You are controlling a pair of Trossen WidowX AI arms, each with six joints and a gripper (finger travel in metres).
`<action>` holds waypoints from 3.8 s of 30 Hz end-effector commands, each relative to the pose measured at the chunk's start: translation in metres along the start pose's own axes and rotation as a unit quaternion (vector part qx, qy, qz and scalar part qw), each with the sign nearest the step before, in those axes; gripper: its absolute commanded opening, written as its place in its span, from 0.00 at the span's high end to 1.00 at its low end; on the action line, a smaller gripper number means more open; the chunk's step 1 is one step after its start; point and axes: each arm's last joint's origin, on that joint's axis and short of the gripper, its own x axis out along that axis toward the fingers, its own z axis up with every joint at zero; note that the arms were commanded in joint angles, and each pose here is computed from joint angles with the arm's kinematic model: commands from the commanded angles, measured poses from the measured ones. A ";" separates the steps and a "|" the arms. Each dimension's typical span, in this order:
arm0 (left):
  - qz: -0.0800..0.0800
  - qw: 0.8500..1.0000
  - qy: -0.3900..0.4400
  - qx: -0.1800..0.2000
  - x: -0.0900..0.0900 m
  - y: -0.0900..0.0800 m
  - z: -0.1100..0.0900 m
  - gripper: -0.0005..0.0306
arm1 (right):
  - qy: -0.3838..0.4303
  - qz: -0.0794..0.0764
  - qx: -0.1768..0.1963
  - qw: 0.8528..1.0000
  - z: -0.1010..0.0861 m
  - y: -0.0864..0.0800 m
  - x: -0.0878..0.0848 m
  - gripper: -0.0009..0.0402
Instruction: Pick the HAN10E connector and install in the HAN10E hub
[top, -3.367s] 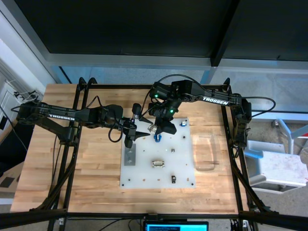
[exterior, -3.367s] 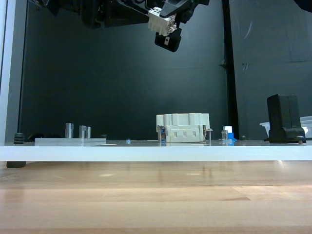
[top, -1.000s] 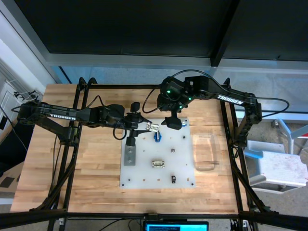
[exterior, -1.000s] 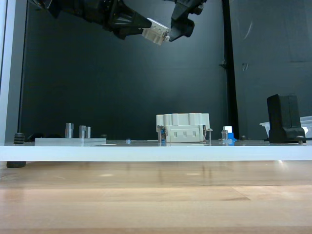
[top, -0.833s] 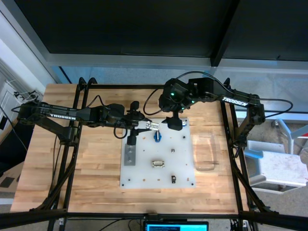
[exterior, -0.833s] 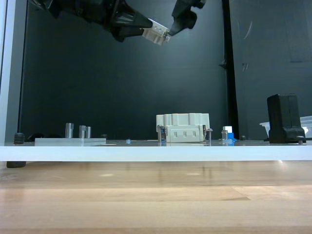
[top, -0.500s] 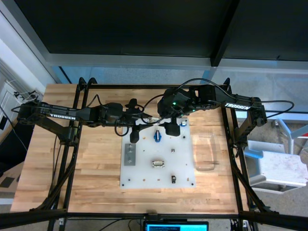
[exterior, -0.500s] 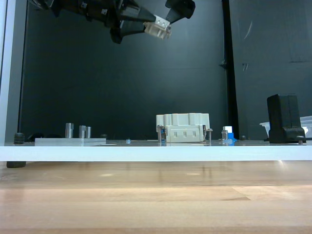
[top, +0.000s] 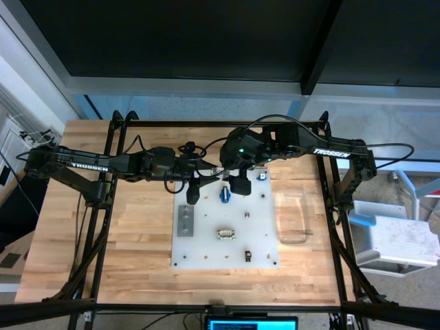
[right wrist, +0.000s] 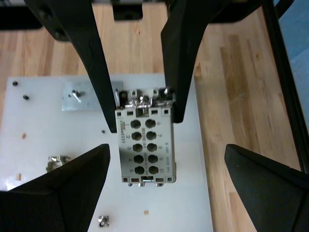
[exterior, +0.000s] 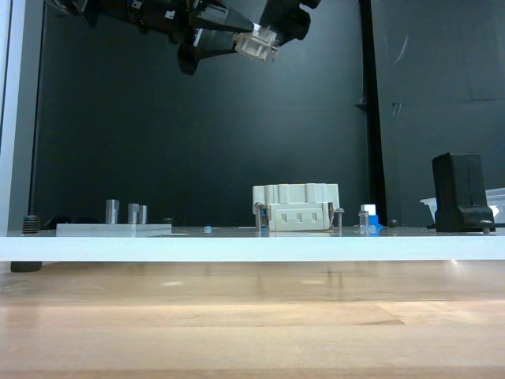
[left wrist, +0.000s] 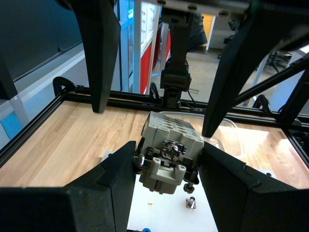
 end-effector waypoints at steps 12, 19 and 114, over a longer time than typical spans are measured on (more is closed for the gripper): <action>0.000 1.000 0.000 -0.027 0.000 0.000 0.000 0.66 | 0.007 0.003 -0.011 1.000 0.001 0.001 0.009 0.20; 0.000 1.000 0.000 -0.028 0.000 0.000 0.000 0.66 | 0.005 0.002 -0.015 1.000 0.001 0.001 0.009 0.30; -0.015 0.993 0.110 0.036 -0.090 0.009 -0.007 0.25 | 0.160 0.047 0.041 0.985 -0.024 0.114 0.064 0.70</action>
